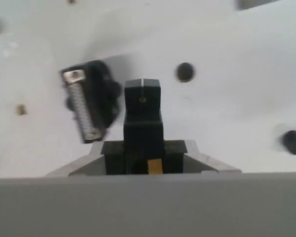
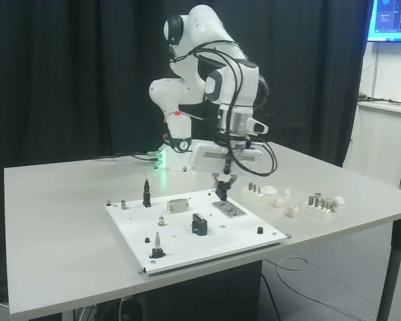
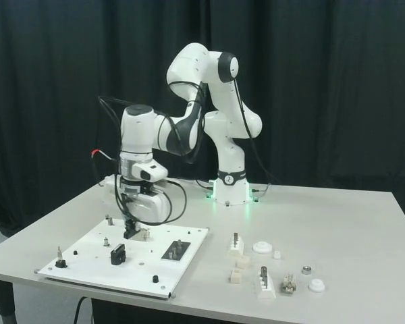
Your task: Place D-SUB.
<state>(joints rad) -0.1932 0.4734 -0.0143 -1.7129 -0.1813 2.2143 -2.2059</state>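
**D-SUB loose on the board, gripper beside it, not on it**

At the left of the white board (image 2: 187,251), a black post (image 2: 147,194) and some small studs stand upright. They would only be at risk from a wide sweep.

Further right, the D-SUB (image 2: 199,224) lies on the board nearer the front edge, and nothing is holding it. In the wrist view it sits askew to the gripper's line with its pin face showing. I judge the main risk to be a skewed grip: closing on it at that angle could spin it, pinch a corner or press on the pins. A crooked hold would then jam at the pale socket block (image 2: 177,205), which I take to be its seat.

To the right of the D-SUB and farther back, the gripper (image 2: 222,192) hangs low over a grey fixture (image 2: 228,209). Whether its jaws are wide or narrow cannot be told. Dropping straight down from there could strike that fixture.

There are no closed containers. On the grey table (image 2: 60,221) to the right of the board, a white holder (image 2: 254,194) carries upright grey pins. Loose white rings lie beside it. Furthest right, a second holder (image 2: 323,204) carries several small metal pieces.
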